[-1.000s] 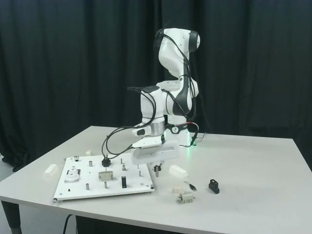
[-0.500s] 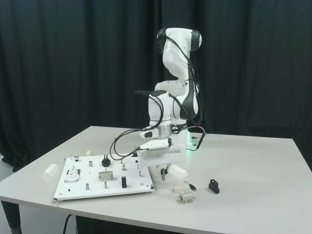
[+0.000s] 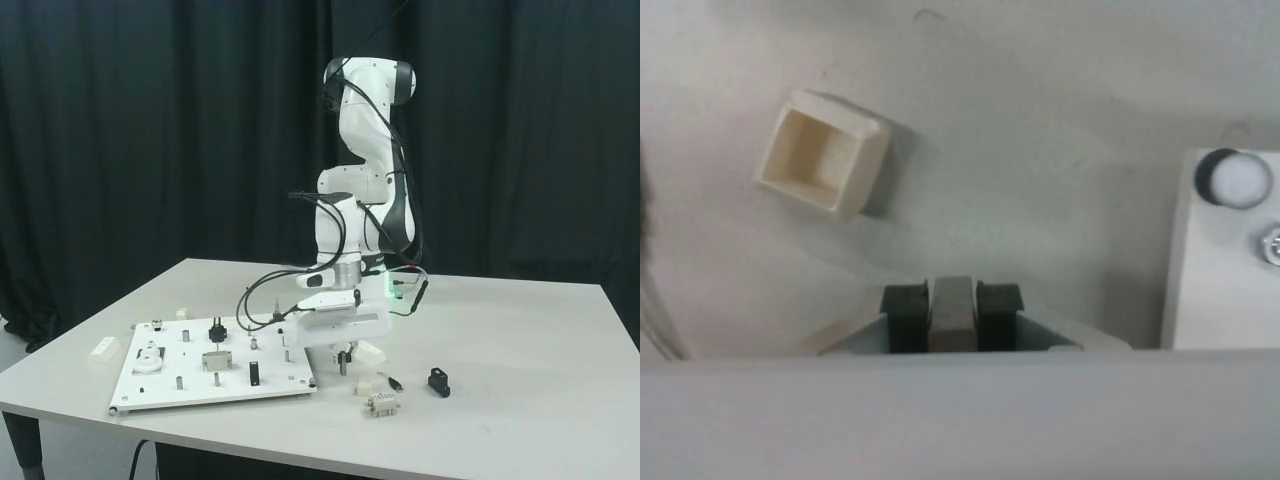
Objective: Place square peg 4.
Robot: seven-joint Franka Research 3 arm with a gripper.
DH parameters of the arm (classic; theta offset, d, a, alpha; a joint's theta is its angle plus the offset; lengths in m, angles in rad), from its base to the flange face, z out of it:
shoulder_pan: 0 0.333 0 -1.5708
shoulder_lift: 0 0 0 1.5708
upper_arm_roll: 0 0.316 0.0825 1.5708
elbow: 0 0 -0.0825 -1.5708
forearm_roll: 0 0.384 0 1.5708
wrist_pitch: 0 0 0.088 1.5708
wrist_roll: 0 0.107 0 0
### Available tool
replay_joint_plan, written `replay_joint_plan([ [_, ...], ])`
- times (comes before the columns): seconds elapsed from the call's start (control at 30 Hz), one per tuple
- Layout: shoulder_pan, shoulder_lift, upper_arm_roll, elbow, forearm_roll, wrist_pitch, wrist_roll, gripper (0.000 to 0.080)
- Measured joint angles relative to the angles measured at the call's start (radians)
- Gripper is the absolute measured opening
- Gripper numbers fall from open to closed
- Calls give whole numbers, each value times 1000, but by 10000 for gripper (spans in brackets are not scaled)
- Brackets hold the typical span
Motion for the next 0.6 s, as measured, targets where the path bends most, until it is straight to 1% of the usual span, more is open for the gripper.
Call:
replay_joint_plan([
  [0.27,0,9,14,-14,11,29,0,97],
  [0.4,0,12,20,-16,20,32,0,97],
  [0.43,0,13,21,-16,23,32,0,298],
  [0.57,0,13,24,-15,25,32,0,298],
  [0.6,0,12,24,-15,26,32,0,649],
])
